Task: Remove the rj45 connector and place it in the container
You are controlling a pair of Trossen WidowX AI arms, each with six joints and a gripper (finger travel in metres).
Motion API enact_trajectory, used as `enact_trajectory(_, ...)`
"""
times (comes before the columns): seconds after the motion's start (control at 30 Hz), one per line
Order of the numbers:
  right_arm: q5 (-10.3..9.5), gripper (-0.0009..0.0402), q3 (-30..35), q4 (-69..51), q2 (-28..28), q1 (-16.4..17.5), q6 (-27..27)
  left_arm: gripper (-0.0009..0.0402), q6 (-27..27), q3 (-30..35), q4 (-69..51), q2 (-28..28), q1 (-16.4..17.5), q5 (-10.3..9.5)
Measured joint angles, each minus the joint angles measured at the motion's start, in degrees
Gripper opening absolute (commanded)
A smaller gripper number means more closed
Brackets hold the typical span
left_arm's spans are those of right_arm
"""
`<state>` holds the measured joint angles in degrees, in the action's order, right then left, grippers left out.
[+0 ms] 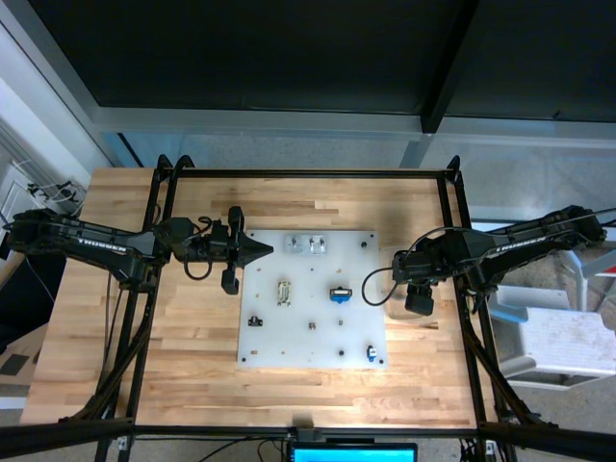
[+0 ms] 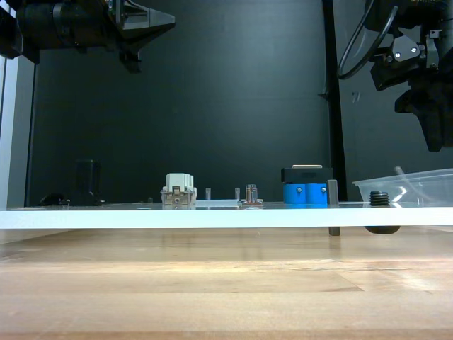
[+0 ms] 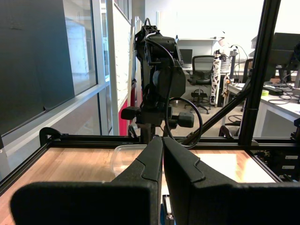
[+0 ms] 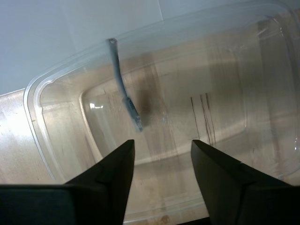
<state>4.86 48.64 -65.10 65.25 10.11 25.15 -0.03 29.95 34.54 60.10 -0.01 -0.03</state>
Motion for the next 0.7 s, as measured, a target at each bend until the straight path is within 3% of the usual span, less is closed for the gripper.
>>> enact_trajectory(0.3,-0.02,0.0237,0.0,-0.17,0.0,0.0,0.44,0.0001,0.02,-0.02,0.0,0.0,0.0,0.0)
enact_trajectory(0.7,-0.02,0.024,0.0,-0.24,0.02,0.0,0.42,0.0001,0.02,0.0,-0.02,0.0,0.0,0.0)
